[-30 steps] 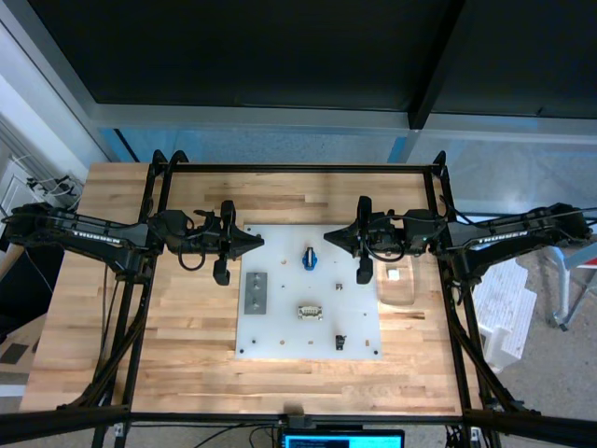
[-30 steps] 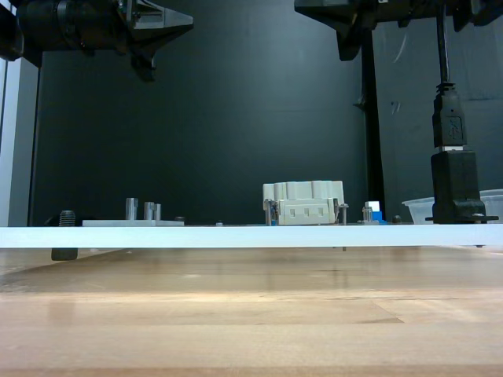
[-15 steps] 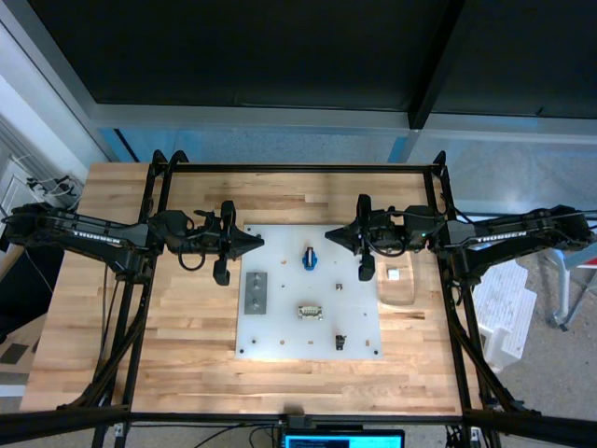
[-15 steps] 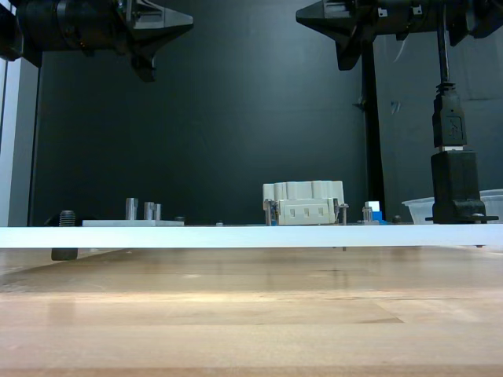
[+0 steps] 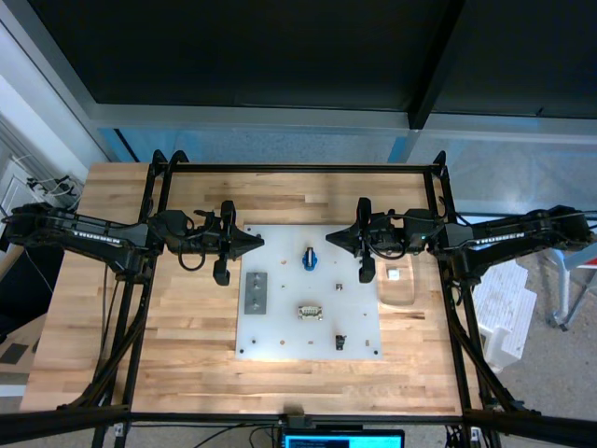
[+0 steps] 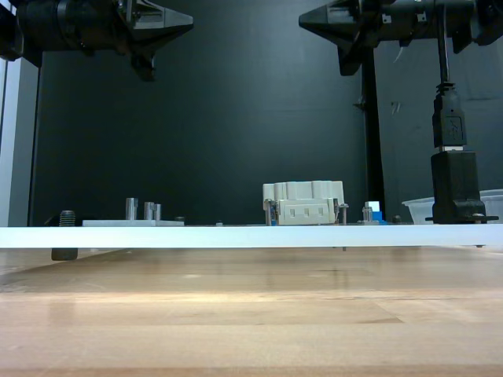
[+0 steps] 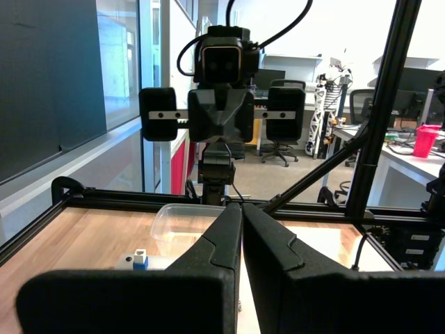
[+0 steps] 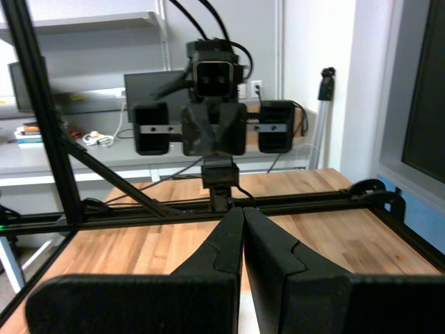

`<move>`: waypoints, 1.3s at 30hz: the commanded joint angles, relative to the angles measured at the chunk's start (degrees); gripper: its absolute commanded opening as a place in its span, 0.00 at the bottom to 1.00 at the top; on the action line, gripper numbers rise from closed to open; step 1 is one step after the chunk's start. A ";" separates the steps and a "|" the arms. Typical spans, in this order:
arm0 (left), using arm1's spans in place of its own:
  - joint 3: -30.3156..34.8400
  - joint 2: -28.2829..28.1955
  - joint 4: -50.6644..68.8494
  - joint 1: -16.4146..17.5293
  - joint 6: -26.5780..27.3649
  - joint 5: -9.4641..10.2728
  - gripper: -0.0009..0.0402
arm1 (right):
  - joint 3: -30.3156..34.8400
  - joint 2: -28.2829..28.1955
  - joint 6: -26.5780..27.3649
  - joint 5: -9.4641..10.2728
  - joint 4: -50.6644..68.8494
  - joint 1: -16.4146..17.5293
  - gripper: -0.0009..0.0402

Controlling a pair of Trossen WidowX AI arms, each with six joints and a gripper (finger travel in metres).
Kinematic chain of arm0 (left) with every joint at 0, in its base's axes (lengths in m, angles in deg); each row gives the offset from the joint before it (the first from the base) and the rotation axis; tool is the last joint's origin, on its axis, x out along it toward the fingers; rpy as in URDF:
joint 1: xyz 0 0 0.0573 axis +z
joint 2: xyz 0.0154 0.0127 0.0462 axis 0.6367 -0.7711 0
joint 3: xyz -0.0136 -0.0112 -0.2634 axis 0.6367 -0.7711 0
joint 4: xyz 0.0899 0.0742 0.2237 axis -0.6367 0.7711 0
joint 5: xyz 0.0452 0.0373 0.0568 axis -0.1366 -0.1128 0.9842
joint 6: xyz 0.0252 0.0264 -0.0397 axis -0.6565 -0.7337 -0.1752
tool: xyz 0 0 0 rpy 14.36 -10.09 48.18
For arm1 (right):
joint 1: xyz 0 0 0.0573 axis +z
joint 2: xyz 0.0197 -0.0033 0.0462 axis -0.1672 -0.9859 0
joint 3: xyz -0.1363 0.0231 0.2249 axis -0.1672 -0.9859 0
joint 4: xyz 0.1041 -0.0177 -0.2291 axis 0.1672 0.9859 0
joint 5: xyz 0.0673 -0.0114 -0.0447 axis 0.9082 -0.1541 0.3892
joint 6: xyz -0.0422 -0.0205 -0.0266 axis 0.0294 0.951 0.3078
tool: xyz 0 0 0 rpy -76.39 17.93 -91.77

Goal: Pick the USB connector and install on taskboard

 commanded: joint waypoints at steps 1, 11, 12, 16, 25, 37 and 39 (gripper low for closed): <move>0.00 0.00 0.00 0.02 -0.02 0.00 0.02 | -0.28 0.00 -0.76 0.00 0.11 -0.20 0.02; 0.00 -0.02 0.00 0.00 -0.02 -0.02 0.02 | 0.15 0.00 -0.46 0.04 0.09 -0.33 0.02; 0.00 -0.02 0.00 0.00 -0.02 -0.02 0.02 | 0.17 0.00 -0.46 0.04 0.09 -0.31 0.02; 0.00 0.00 0.00 0.00 -0.02 -0.02 0.02 | 0.15 -0.09 -0.44 0.07 0.11 -0.31 0.02; 0.02 0.00 -0.02 0.00 -0.02 0.00 0.02 | 0.15 -0.09 -0.63 0.04 0.11 -0.31 0.02; 0.00 -0.02 0.00 0.02 -0.02 -0.02 0.02 | 0.15 -0.09 -0.63 0.02 0.98 -0.31 0.02; 0.00 -0.02 0.00 0.00 -0.02 0.00 0.02 | 0.15 -0.09 -0.63 0.04 1.75 -0.31 0.02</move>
